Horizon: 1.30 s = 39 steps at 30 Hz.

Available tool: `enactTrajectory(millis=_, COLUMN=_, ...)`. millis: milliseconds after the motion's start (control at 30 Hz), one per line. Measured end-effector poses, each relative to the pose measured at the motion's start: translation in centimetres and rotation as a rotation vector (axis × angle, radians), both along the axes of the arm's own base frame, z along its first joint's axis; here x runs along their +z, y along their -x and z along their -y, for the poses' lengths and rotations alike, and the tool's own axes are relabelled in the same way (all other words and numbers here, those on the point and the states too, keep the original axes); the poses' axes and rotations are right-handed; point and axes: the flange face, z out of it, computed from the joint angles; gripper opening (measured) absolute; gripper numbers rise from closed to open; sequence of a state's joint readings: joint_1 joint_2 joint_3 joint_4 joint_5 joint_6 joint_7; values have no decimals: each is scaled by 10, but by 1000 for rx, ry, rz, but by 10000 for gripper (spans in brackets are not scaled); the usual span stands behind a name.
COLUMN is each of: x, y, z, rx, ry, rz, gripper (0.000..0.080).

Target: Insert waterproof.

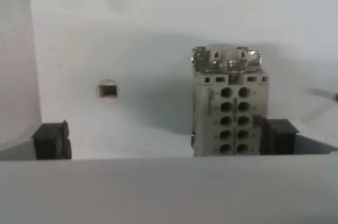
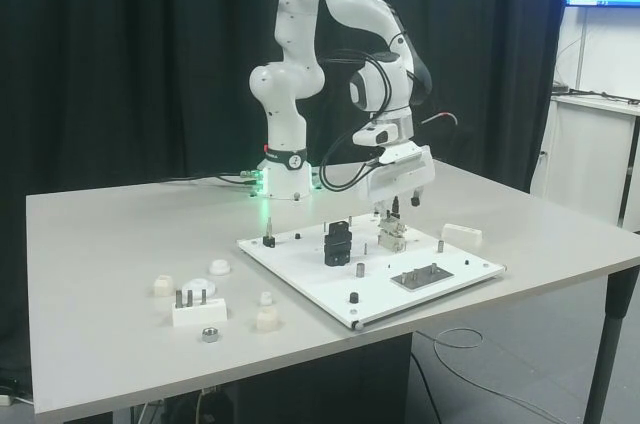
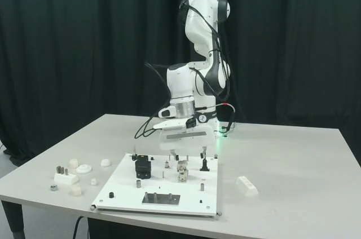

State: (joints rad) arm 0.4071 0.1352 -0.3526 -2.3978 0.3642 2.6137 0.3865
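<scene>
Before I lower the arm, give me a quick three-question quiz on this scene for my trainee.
1. True or false: the connector block stands on the white board.
2. In the wrist view, the jaws are: A) shut on the connector block; B) open, with the connector block between them; C) open over bare table.
3. Fill in: the loose white block lies off the white board, on the ___ table.

Key: 1 true; 2 B; 3 grey.
</scene>
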Motion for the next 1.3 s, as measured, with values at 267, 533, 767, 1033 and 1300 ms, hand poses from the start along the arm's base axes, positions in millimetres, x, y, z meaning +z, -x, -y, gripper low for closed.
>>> enactTrajectory(millis=267, x=0, y=2, z=-7, rx=-9, ry=-7, rz=-16, gripper=800)
enactTrajectory(millis=533, x=-1, y=3, z=-15, rx=-4, ry=-8, rz=-21, gripper=800)
enactTrajectory(millis=767, x=-2, y=4, z=-17, rx=-6, ry=-8, rz=-24, gripper=800)
enactTrajectory(millis=1033, x=-4, y=4, z=-17, rx=-7, ry=-7, rz=-29, gripper=800)
enactTrajectory(millis=1300, x=-6, y=5, z=-18, rx=-6, ry=-5, rz=-32, gripper=800)
